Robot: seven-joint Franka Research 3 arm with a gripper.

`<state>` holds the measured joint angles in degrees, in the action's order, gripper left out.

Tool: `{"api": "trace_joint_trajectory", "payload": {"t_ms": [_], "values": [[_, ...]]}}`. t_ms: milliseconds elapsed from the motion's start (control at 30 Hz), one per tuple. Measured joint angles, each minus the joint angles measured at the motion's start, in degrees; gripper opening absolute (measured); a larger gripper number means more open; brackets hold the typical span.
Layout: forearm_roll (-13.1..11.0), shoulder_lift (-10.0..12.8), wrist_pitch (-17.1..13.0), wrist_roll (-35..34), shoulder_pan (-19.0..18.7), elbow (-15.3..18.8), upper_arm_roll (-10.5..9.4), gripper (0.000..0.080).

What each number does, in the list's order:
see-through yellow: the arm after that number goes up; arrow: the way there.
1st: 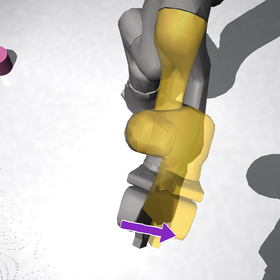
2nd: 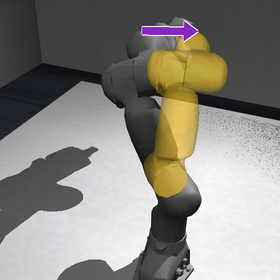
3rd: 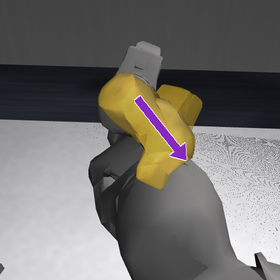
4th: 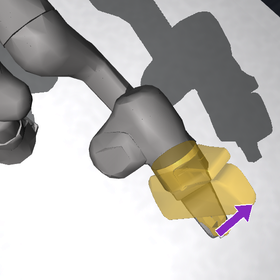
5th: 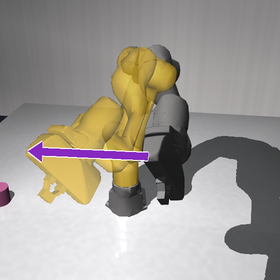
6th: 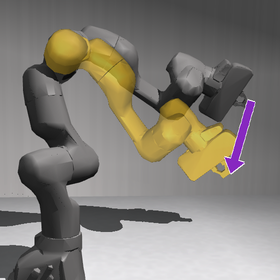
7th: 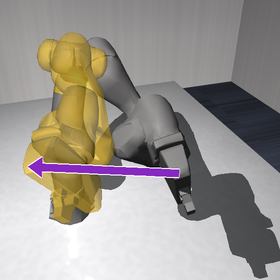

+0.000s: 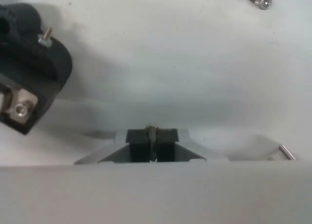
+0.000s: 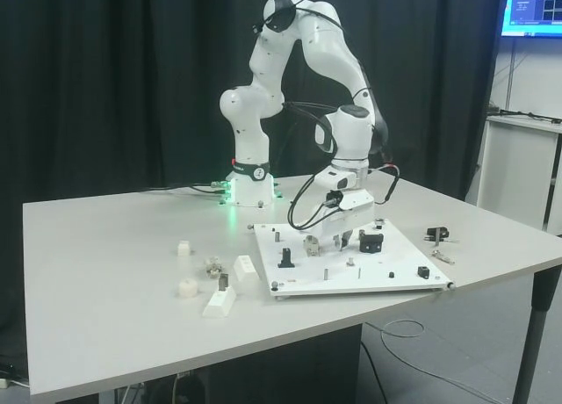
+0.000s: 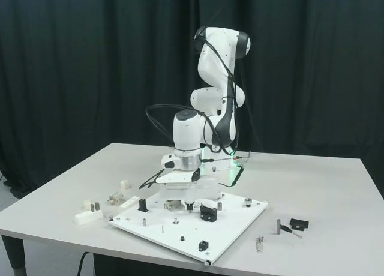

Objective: Remove square peg 1.

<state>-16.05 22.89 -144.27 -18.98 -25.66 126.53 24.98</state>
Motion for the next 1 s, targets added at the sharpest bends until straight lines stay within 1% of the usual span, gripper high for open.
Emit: {"api": "trace_joint_trajectory", "payload": {"t_ms": [200, 433, 700, 833, 1000], "values": [[0.1, -0.2, 2.3, -0.6, 0.2, -1.0, 0.19, 0.0028], [1.6, -0.5, 4.7, -2.1, 0.4, -2.1, 0.24, 0.0026], [3.2, -1.1, 5.7, -3.6, 0.4, -2.4, 0.21, 0.0026], [3.9, -1.8, 6.3, -4.5, 0.4, -2.4, 0.26, 0.0026], [6.1, -3.4, 7.8, -6.5, 0.4, -2.5, 0.36, 0.0026]]}}
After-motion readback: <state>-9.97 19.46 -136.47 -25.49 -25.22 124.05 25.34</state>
